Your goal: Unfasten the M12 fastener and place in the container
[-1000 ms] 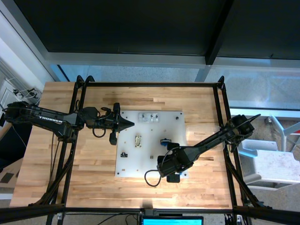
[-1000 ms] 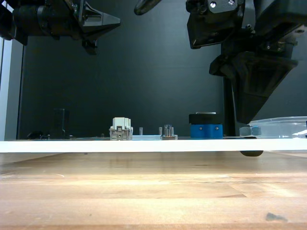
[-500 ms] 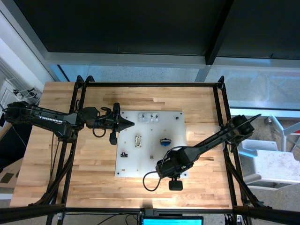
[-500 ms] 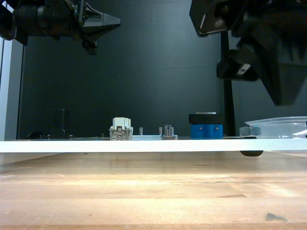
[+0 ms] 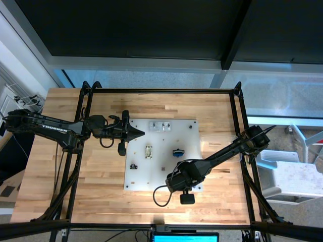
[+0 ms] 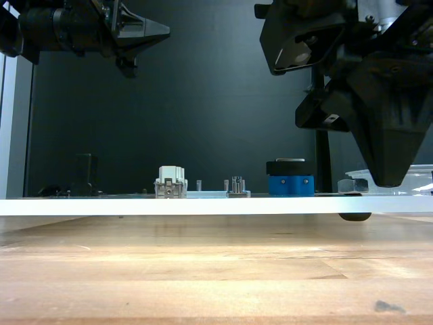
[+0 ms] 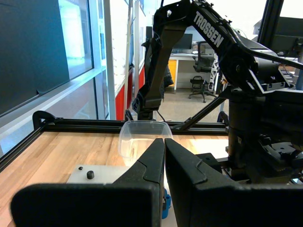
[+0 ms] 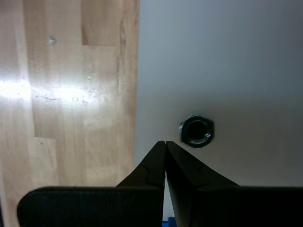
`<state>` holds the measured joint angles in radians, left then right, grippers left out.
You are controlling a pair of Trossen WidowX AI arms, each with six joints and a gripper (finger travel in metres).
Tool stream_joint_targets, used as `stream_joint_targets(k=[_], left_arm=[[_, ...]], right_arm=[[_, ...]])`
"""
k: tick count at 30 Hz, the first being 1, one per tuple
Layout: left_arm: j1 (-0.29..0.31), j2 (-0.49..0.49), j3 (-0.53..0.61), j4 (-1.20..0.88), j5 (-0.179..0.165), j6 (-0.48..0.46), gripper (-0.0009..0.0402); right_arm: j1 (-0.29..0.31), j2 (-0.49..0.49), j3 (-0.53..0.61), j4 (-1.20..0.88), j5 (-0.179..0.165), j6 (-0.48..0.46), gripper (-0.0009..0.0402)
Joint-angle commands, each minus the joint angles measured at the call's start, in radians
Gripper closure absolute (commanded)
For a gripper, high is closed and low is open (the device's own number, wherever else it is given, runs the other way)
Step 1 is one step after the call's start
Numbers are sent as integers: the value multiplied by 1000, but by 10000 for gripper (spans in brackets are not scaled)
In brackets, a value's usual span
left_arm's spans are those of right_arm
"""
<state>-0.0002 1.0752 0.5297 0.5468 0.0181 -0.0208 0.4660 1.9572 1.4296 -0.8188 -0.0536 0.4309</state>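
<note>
The left gripper point(image 5: 137, 133) hangs over the board's point(image 5: 144, 176) far left edge. The right gripper point(image 8: 165, 143) hangs over its near right part, just beside the M12 fastener point(image 8: 196, 131).

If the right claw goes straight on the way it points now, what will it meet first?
Probably the white board, just beside the nut; depth is unclear. The right claw points down, shut; the left claw hangs shut over the board's far left corner.
</note>
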Motion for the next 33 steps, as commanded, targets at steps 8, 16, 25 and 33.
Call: stream_joint_targets(k=[8,16,25,33], left_arm=[[0,0,0,0,0,0,393],[0,0,0,0,0,0,393],[0,0,0,-2,0,0,393],[0,0,0,-2,0,0,393]], right_arm=[[-3,-24,0,-93,249,97,393],[-3,-37,2,-90,163,113,393],[-2,-51,55,-82,-53,120,393],[4,-11,51,-36,-44,121,393]])
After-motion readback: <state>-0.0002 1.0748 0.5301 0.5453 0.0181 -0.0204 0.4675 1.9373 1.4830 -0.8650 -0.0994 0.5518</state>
